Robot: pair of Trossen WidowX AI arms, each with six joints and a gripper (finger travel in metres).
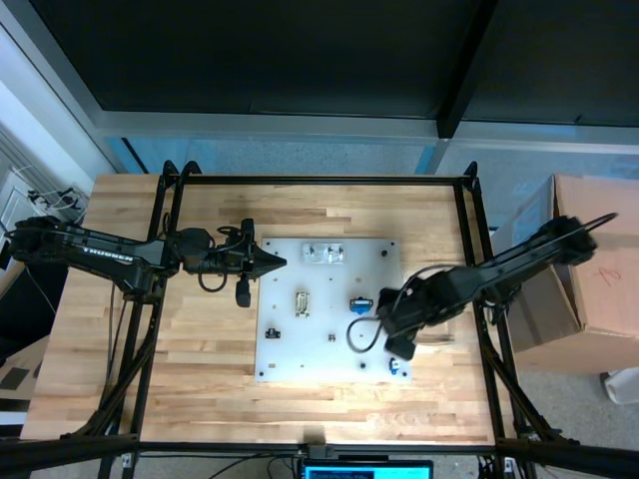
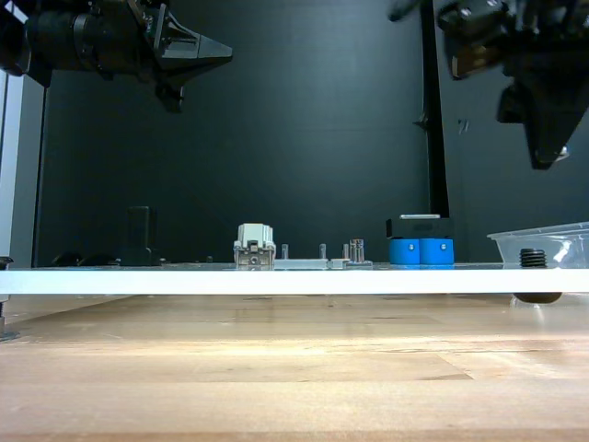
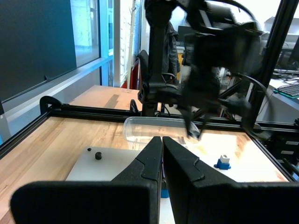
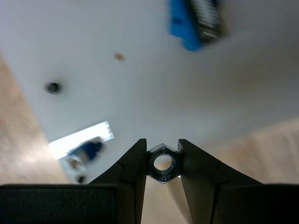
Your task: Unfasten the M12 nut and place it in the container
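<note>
In the high view the table's near edge [image 1: 200,424] fronted the white board [image 1: 300,349], the left gripper [image 1: 280,261] pinched closed at its far left; in the low view the ribbed stud [image 2: 534,259] stood bare before the clear tray [image 2: 552,236], both grippers high above; in the right wrist view the right gripper [image 4: 162,156] clenched the silver nut [image 4: 163,164].

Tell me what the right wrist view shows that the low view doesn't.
Only the right wrist view: the small silver hex nut clamped in the right gripper, clear of its stud. Only the low view: the bare black ribbed stud before the clear plastic tray, and the left gripper, shut, raised at the left. Both: the white board, the right gripper above it.
</note>
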